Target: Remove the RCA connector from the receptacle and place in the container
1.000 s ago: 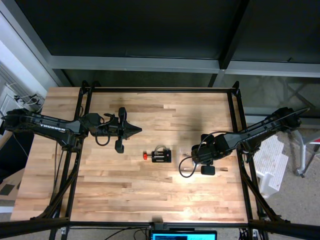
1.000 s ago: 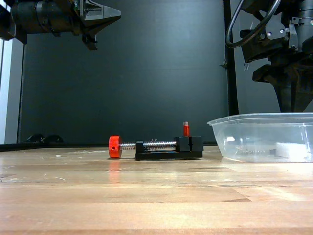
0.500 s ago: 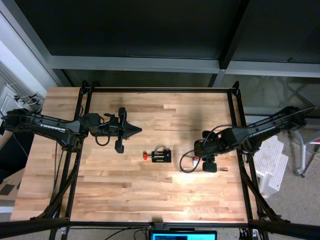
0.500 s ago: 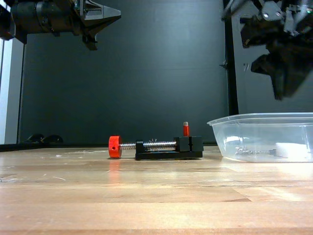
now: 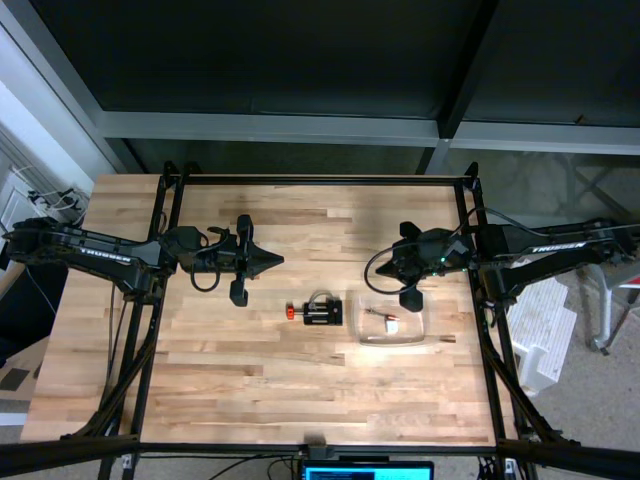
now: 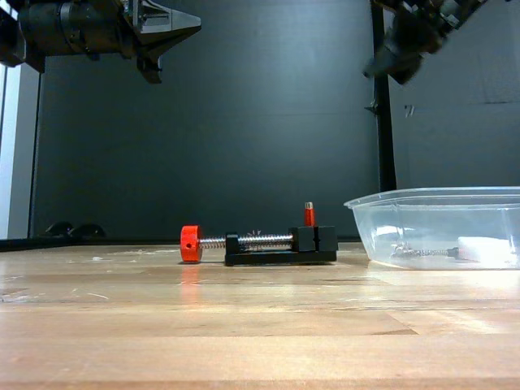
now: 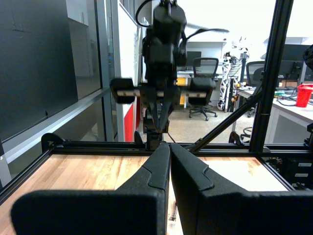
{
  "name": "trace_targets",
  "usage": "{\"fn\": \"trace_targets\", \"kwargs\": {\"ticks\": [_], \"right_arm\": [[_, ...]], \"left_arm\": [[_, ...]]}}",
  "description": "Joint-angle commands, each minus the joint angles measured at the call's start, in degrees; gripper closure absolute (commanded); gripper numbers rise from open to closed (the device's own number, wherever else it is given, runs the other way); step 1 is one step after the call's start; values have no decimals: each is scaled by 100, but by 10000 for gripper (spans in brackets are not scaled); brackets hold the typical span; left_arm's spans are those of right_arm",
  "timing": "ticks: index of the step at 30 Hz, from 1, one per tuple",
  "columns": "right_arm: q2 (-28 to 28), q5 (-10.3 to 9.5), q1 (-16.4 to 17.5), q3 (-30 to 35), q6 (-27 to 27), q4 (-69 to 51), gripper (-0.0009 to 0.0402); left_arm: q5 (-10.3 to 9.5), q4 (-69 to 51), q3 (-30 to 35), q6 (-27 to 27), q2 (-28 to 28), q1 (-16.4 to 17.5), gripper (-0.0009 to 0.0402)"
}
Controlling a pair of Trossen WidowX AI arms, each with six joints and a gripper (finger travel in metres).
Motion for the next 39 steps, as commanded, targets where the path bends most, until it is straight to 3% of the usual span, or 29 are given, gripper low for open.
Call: {"fn": "trace_targets", "kwargs": {"ticks": [1,8,11,16,20,25,30,39], "right_arm": [[-15,-44,-66,-7,-260,612,393],[-24,-66,-90,-219,-439,2090,393],[-24,-208,-122,-389,-439,2621,393],[-52,-225,-188,-791,-431,3587,393],[-63,-758,-448,-1121,-258,4343,393],[-63,-721,-538,-1419,-286,4811,393],[-63,-450,-527,-1558,-330,4850,394],[-63,-496,-522,-1856,-326,5235,394]], "left_arm": [[2,2,2,0,0,2,393],[2,2,2,0,0,2,393],[2,2,2,0,0,0,393],[2,2,2,2,0,2,393],[0,2,2,0,0,2,393],[2,2,2,0,0,2,393],[0,2,2,0,0,0,393],[0,2,2,0,0,0,393]]}}
